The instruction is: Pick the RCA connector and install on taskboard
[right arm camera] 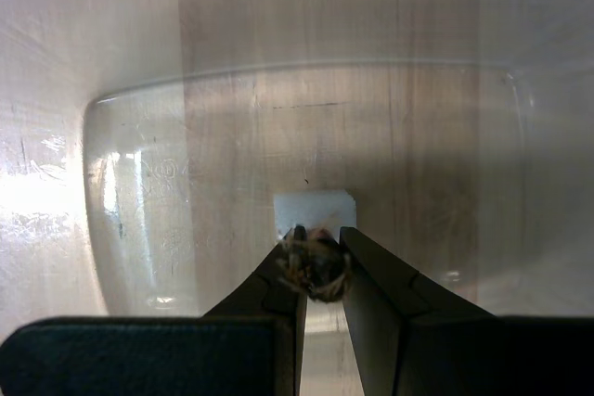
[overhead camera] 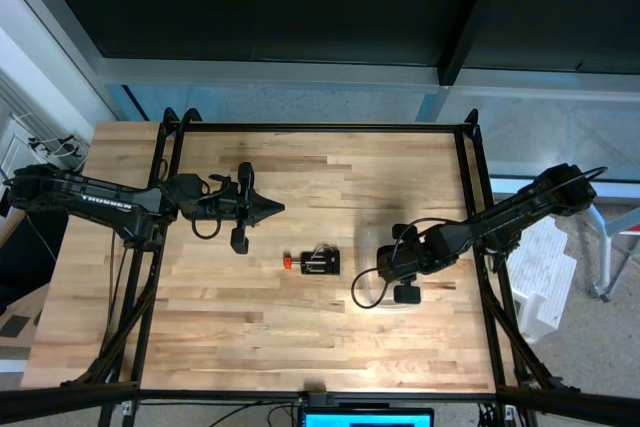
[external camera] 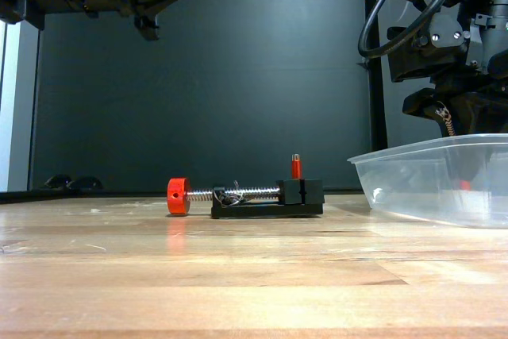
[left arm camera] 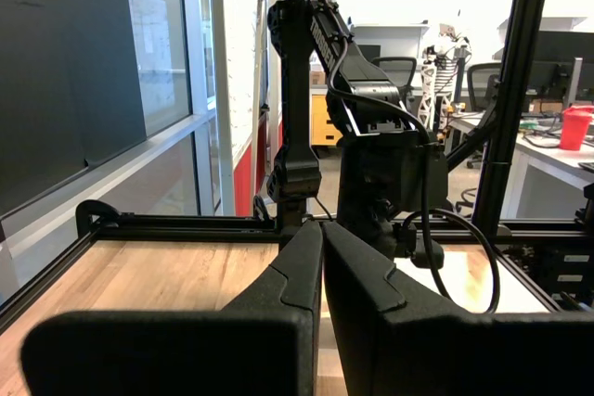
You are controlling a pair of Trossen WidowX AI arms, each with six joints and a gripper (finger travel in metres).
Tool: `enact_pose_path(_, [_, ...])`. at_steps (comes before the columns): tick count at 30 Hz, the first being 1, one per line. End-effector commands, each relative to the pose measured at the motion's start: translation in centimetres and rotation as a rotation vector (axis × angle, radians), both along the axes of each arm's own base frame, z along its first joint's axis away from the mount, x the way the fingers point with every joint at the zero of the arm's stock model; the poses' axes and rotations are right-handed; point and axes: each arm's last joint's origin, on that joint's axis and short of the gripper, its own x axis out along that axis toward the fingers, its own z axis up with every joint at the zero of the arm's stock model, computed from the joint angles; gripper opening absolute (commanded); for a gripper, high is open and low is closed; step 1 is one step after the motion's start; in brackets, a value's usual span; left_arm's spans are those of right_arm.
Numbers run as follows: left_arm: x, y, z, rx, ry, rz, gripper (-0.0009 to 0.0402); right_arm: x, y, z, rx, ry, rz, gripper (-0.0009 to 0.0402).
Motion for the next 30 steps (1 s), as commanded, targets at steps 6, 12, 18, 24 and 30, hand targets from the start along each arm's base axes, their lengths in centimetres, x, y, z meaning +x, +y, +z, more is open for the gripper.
enact_pose_path(6, [0.0, 0.0, 0.0, 0.0, -0.001, 0.0, 0.0, 0.0, 0.0, 0.0, 0.0, -0.001, -0.001, 0.0001])
enact_pose_path(12, [0.0, 0.0, 0.0, 0.0, -0.001, 0.0, 0.0, -0.1, 0.0, 0.3, 0.004, -0.01, 0.0, 0.0002])
enact_pose_path(18, [0.0, 0.0, 0.0, 0.0, 0.0, 0.0, 0.0, -0.4, -0.1, 1.5, 0.003, -0.012, -0.001, 0.0002])
enact_pose_path(24, [0.0, 0.0, 0.0, 0.0, -0.001, 0.0, 0.0, -0.4, -0.2, 3.6, 0.015, -0.045, -0.002, 0.0002])
enact_pose_path(30, [0.0, 0.0, 0.0, 0.0, -0.001, 0.0, 0.0, -0.6, -0.3, 6.5, 0.028, -0.084, -0.009, 0.0002])
